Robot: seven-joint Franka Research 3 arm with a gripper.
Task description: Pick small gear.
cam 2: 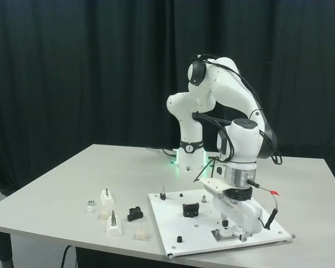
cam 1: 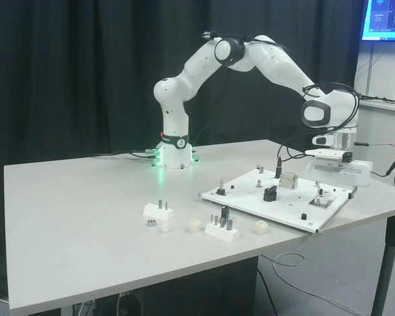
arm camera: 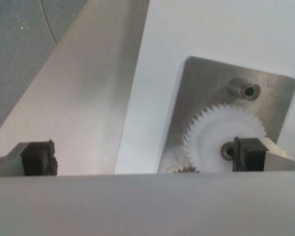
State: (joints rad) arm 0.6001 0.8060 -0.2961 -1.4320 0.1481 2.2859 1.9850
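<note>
My gripper (arm camera: 143,156) is open, its black pads wide apart, and it hovers low over the near right corner of the white board (cam 1: 247,195). A grey metal plate (arm camera: 206,83) is set in the board there. On it sits a large white gear (arm camera: 211,140), with one fingertip (arm camera: 248,153) next to its hub. Only the toothed edge of a small gear (arm camera: 187,169) shows beside the large one; the rest is hidden. A bare metal peg (arm camera: 244,90) stands on the plate. The other finger (arm camera: 39,157) hangs past the board's edge. The room views show the gripper (cam 1: 320,191) (cam 2: 226,222) just above the plate.
The board also carries a black block (cam 1: 270,193), a grey block (cam 1: 289,180) and thin upright pins (cam 1: 220,184). On the table in front of it stand white peg holders (cam 1: 158,210) (cam 1: 222,230) and small cubes (cam 1: 193,225) (cam 1: 260,227). The table edge runs close behind the board's right corner.
</note>
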